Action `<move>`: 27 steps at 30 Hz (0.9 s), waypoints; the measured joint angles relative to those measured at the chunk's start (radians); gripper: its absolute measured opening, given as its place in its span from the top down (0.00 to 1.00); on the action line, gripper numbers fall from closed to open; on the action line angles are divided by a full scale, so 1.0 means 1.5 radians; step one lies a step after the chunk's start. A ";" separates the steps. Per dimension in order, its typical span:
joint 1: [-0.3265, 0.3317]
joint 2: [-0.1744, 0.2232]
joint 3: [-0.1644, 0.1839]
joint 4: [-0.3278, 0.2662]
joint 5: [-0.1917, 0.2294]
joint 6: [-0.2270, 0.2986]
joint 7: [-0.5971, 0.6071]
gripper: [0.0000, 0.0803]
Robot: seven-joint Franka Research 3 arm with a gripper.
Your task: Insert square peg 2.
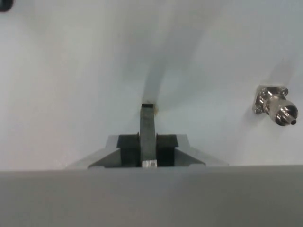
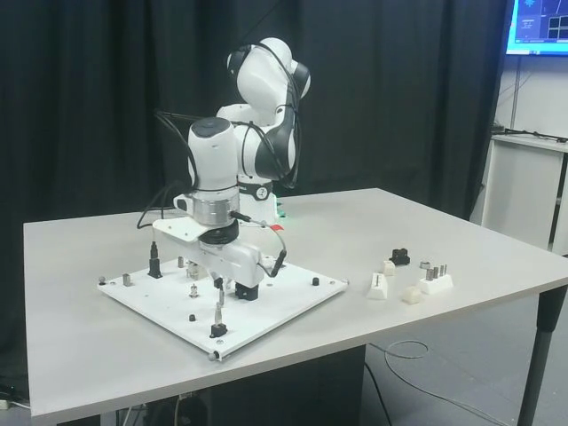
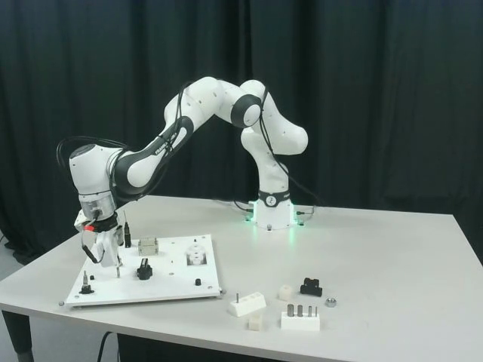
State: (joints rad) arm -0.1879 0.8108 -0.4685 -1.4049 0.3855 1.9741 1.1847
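Observation:
My gripper (image 1: 147, 152) is shut on a grey square peg (image 1: 147, 130), which stands upright between the black pads (image 1: 127, 150). The peg's lower end meets the white board (image 1: 71, 94) at a small dark spot; I cannot tell whether it is inside a hole. In the second room view the gripper (image 3: 113, 255) hangs low over the left part of the board (image 3: 173, 290), the peg (image 3: 118, 268) pointing down. In the first room view the gripper (image 2: 218, 286) is over the middle of the board (image 2: 284, 297).
A metal connector (image 1: 278, 108) stands on the board beside the peg. A thin rod on a black base (image 3: 87, 285) and a black knob (image 3: 143, 270) flank the gripper. A grey block (image 3: 147, 245) sits behind. White peg holders (image 3: 299, 319) lie on the table.

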 joint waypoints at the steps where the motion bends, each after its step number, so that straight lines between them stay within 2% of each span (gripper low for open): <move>1: 0.000 0.000 0.000 0.000 0.000 0.001 0.001 0.91; 27: 0.004 0.005 -0.002 0.000 0.000 0.004 0.019 0.91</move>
State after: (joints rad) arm -0.1814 0.8188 -0.4719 -1.4049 0.3853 1.9803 1.2136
